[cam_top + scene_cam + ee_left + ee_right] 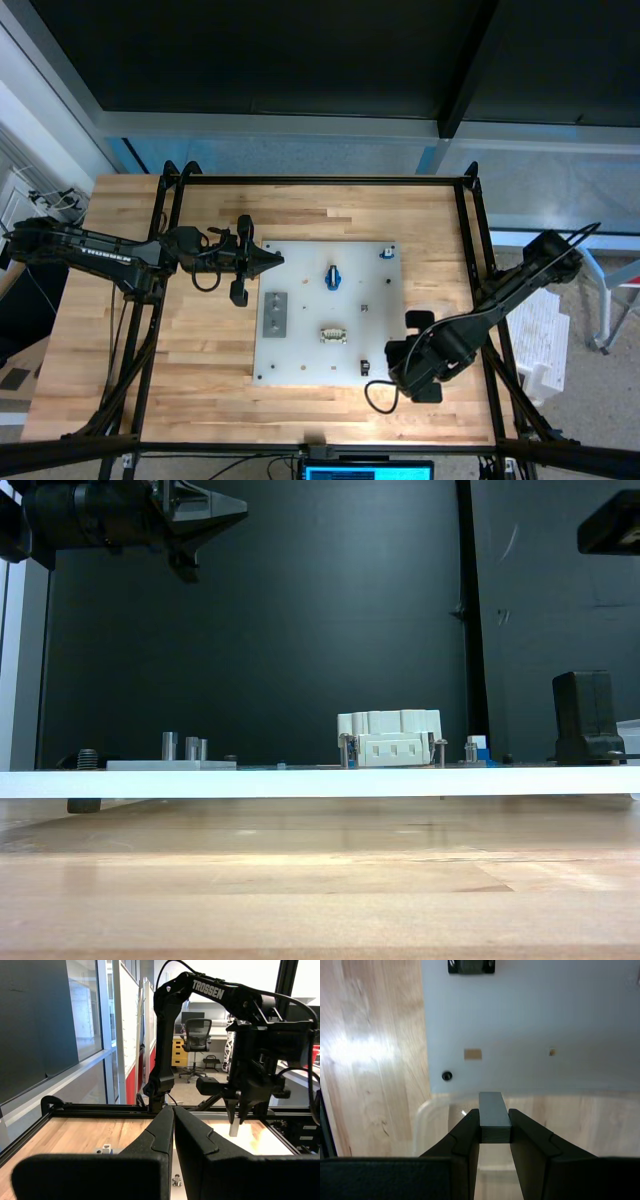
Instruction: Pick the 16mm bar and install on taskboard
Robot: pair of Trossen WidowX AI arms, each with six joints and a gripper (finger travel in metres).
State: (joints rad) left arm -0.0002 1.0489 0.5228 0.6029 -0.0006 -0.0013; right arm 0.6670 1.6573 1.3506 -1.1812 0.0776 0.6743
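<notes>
Looking down from the high view, you have the left gripper [272,258] at the taskboard's [300,350] 10 o'clock edge and the right gripper [405,372] off its 5 o'clock corner. Low view: the left gripper hangs well above the board. Left wrist: its fingers meet; the right arm [212,991] reads TROSSEN. Only the right wrist shows the 16mm bar [495,1110], clamped between the right fingers over a clear tray [425,1120] beside the board's edge.

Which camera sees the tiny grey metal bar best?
Right wrist view: the bar clamped in the right gripper beside the white taskboard. Left wrist shows a distant sliver; high, low, none. Shut left gripper hovers at its left edge.
</notes>
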